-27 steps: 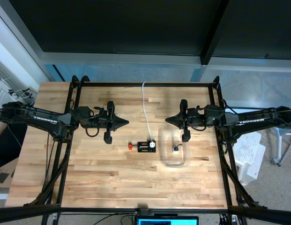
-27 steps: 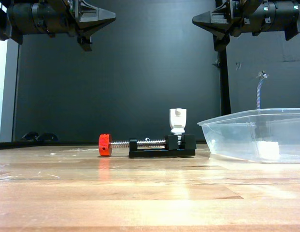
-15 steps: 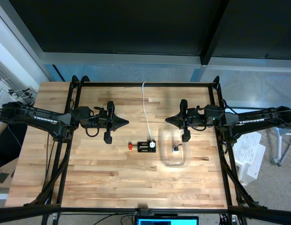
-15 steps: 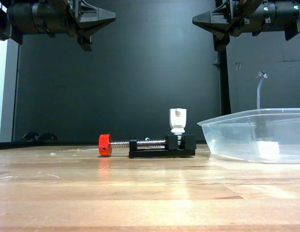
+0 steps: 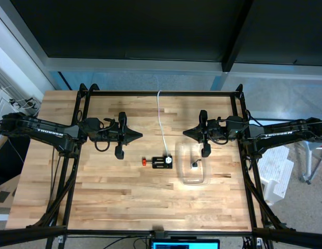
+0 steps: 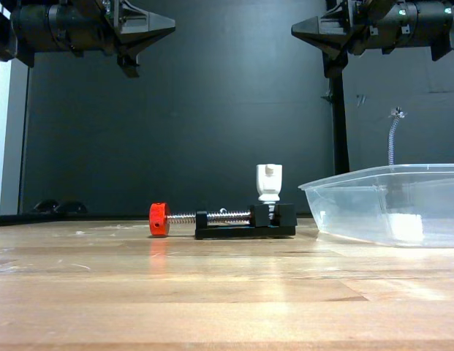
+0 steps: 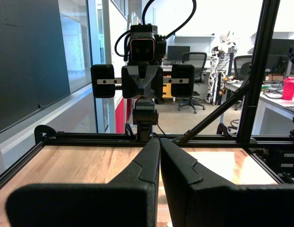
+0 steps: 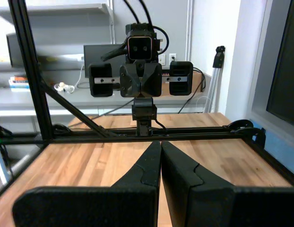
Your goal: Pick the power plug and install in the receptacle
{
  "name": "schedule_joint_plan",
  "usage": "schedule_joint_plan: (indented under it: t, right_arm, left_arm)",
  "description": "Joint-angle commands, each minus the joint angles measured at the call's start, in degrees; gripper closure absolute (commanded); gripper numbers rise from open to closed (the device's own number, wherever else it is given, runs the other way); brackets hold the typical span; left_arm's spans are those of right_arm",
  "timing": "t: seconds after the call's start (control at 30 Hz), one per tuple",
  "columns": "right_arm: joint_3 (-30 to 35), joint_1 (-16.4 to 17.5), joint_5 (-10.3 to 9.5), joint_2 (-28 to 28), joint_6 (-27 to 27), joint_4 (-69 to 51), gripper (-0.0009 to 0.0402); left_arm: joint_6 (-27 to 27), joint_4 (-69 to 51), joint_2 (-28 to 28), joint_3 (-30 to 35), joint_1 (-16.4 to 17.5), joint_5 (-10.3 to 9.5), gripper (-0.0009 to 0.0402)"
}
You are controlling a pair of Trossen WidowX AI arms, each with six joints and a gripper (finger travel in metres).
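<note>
The power plug [image 5: 196, 163], a tiny dark piece with a thin wire, lies inside the clear tray [image 5: 193, 184] beside a small white cube [image 6: 407, 225]. The white receptacle [image 5: 169, 160] stands upright [image 6: 268, 181] clamped in a black mini vise [image 5: 161, 162], and its white cable [image 5: 161, 119] runs to the table's far edge. My left gripper [image 5: 140, 136] hovers high over the table to the vise's left, shut and empty [image 7: 159, 140]. My right gripper [image 5: 184, 133] hangs at the same height above the tray's far end, also shut and empty [image 8: 160, 142].
The vise's red knob [image 6: 159, 219] points left. The tray's wall [image 6: 358, 205] rises right of the vise. A black frame [image 5: 161, 94] borders the wooden table. Both arms face each other across the middle.
</note>
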Motion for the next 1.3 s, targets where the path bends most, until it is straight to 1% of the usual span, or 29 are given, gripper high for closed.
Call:
schedule_joint_plan:
  t: [0.03,0.2,0.33,0.5,0.6,0.67,0.87,1.0,1.17,1.3]
  right_arm:
    - [2.47,0.13,-0.04,-1.95,1.2,-6.08,0.0393]
    - [8.04,0.37,-0.07,-5.07,-1.55,-22.4,0.0393]
    - [14.4,0.66,-0.13,-5.07,-1.99,-39.15,0.0393]
    - [20.31,2.71,-0.02,-5.05,-1.81,-54.36,0.0393]
    - [22.53,4.66,0.15,-5.05,-0.87,-61.31,0.0393]
    - [23.52,5.92,0.68,-5.03,0.22,-65.57,0.0393]
    - [24.2,9.2,0.57,-4.87,3.13,-74.88,0.0393]
    - [24.2,11.65,0.66,-4.09,4.07,-79.1,0.0393]
    - [24.2,12.74,0.74,-2.32,4.57,-82.34,0.0393]
    - [24.17,12.81,0.72,-0.61,4.5,-82.88,0.0393]
  left_arm:
    - [0.0,0.02,0.0,0.02,0.02,0.02,0.0393]
    - [0.0,0.02,0.0,0.02,0.02,0.02,0.0393]
    - [0.0,0.02,0.0,0.02,0.02,0.02,0.0393]
    - [0.0,0.02,0.0,0.02,0.0,0.02,0.0393]
    - [0.0,0.02,0.0,0.02,0.02,0.02,0.0393]
    - [0.0,0.02,0.0,0.02,0.02,0.02,0.0393]
    - [0.0,0.02,0.0,0.02,0.0,0.02,0.0393]
    - [0.0,0.02,0.0,0.02,0.0,0.02,0.0393]
    - [0.0,0.02,0.0,0.02,0.0,0.02,0.0393]
    - [0.0,0.02,0.0,0.02,0.0,0.02,0.0393]
